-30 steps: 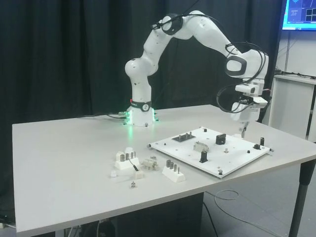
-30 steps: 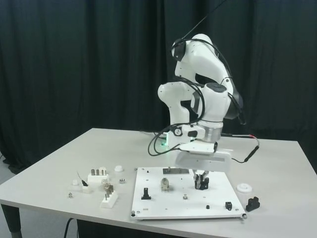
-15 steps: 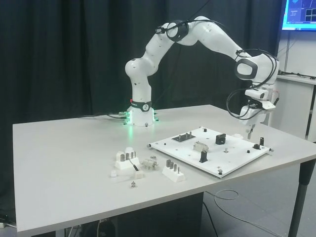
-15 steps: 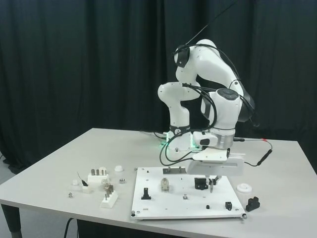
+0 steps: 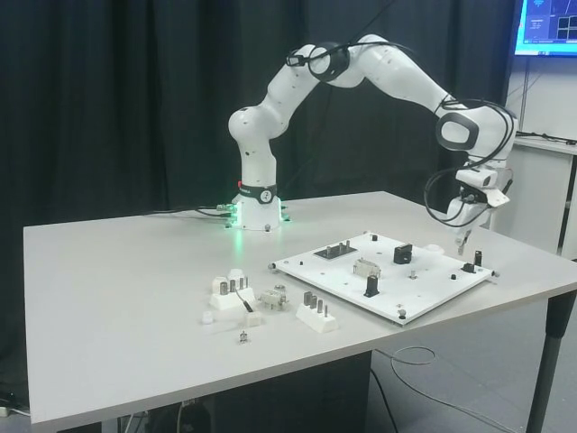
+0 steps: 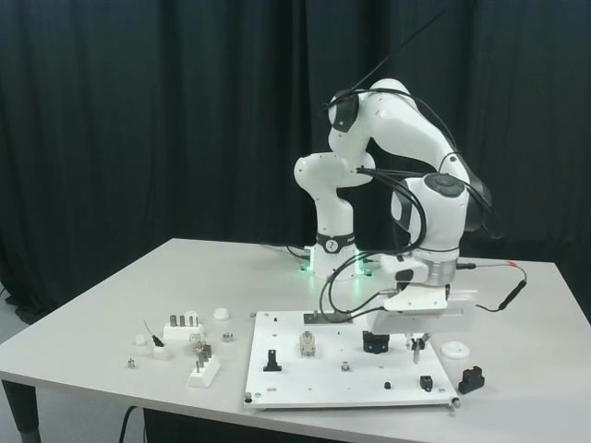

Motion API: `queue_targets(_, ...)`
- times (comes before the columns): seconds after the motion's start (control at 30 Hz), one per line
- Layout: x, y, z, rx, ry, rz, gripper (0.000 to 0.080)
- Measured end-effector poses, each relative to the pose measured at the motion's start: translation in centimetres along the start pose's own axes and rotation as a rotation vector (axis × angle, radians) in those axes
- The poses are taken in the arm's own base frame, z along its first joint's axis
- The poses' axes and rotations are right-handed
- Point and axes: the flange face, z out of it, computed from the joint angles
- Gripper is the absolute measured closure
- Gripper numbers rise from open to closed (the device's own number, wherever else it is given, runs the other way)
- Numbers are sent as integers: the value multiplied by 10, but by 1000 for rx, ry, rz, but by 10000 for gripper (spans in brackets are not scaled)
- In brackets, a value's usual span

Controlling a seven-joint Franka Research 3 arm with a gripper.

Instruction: Insert Ethernet.

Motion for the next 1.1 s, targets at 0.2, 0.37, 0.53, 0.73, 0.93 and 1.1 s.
queue_targets(0.2, -11, -11, 5, -3, -4, -22, 732)
queue_targets(0.37, -19, -20, 9, -5, 1, -36, 732)
queue_targets(0.53, -26, -27, 11, -9, 10, -27, 732)
queue_targets(0.73, -31, -32, 9, -18, 32, 4, 732)
queue_targets(0.93, -31, -34, 5, -25, 58, 20, 732)
queue_targets(1.1, -27, -34, 1, -27, 75, 20, 732)
